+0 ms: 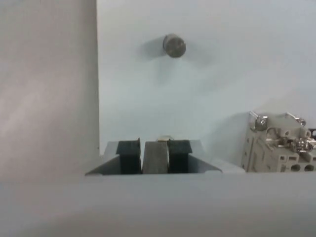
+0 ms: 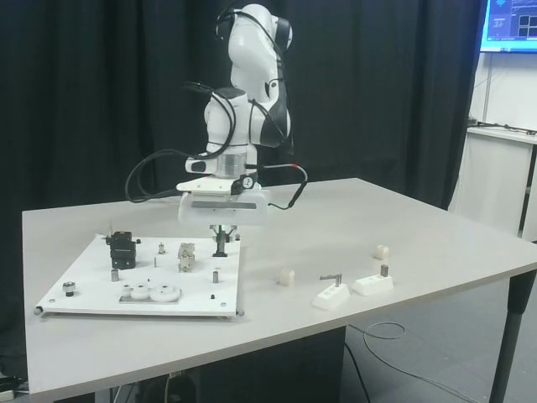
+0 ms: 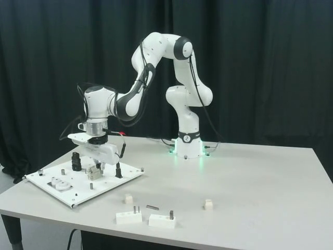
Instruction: Insert square peg 3.
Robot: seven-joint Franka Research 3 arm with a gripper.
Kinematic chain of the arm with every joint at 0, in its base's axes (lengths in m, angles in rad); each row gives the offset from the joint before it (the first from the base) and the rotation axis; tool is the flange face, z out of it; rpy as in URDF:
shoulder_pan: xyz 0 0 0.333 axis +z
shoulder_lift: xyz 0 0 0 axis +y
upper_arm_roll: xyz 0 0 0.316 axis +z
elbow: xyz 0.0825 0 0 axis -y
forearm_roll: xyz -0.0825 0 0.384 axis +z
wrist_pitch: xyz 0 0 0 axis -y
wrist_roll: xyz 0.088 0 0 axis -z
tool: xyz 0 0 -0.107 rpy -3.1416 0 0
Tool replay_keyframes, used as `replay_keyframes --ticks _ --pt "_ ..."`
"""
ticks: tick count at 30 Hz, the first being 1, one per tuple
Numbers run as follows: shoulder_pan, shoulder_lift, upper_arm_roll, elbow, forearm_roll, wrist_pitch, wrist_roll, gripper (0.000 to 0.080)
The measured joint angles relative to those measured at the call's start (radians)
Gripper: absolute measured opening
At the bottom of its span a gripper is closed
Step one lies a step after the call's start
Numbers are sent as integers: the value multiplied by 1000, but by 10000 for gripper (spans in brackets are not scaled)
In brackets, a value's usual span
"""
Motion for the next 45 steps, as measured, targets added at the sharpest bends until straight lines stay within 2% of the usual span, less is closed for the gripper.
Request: replay_keyframes --ticks 10,33,45 --pt "0 -2 -15 -27 21 23 -57 116" --pt "2 -3 -17 -110 120 150 -192 116" --pt "2 -12 -17 -148 138 196 -214 116"
